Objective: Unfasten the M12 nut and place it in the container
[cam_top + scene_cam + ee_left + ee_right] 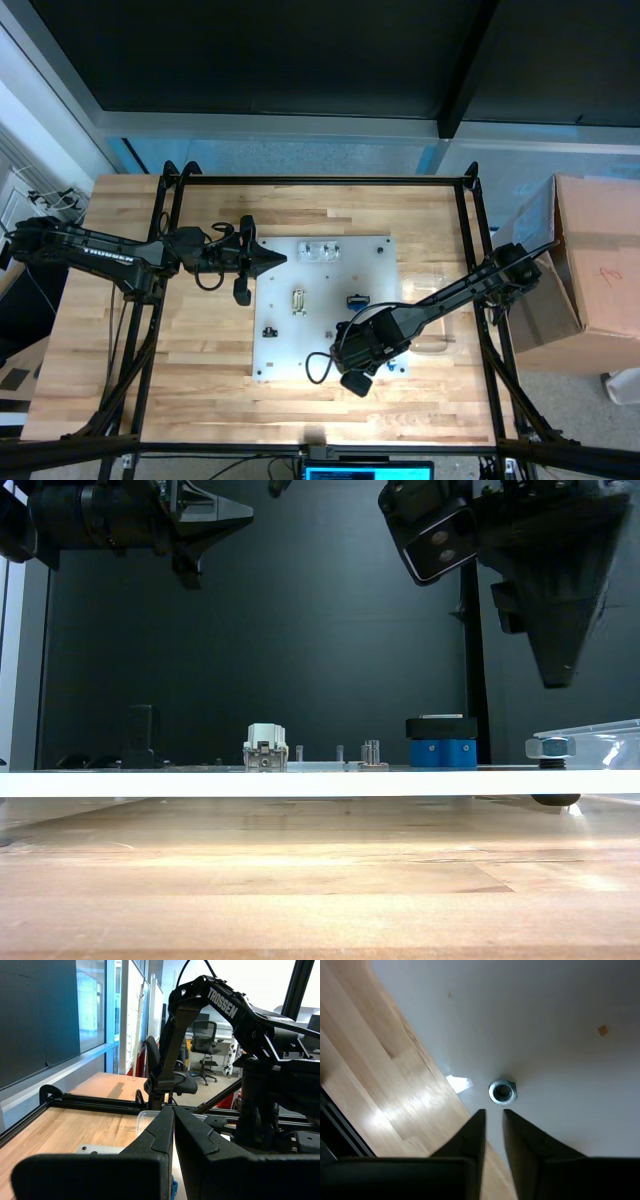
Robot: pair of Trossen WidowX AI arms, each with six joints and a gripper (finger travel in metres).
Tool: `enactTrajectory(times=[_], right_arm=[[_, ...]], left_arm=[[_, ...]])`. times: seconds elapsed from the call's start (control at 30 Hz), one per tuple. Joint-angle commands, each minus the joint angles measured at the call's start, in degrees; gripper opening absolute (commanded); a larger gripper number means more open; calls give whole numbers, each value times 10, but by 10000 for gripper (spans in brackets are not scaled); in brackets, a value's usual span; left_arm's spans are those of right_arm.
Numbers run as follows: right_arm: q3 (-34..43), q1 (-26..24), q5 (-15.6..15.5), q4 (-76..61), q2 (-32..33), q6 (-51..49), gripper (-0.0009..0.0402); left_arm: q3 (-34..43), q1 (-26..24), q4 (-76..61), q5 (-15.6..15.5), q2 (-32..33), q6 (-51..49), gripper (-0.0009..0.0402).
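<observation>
High view: left gripper (278, 259) hovers over far left edge of white task board (290, 345). Clear plastic container (437, 300) lies right of board.

Low view: small silver hex nut (550, 747) sits on its short black ribbed stud (550, 765), ribs showing. Right gripper (556, 678) hangs directly above, apart from nut.

Left wrist view: fingers pressed together, gripping nothing.

Right wrist view: fingers narrowly apart, nothing between them, nut just past tips.

Both arms are matte black, built of slim, boxy links. The left arm (75, 245) carries white TROSSEN lettering (112, 259), and the right arm (200, 995) bears the same word. A black cable (205, 280) loops beside the left wrist. The left hand (280, 260) and the right hand (557, 675) taper into black wedge-shaped fingers. A small glossy-faced camera box (440, 542) sits by the right hand.
</observation>
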Motion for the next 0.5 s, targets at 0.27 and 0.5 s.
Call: enactTrajectory(times=[0.27, 0.5], right_arm=[[41, -3, 51, -58, 1, -13, 234], [45, -7, 61, -63, 14, -24, 259]], left_arm=[[0, 0, 0, 0, 0, 0, 0], [0, 0, 0, 0, 0, 0, 0]])
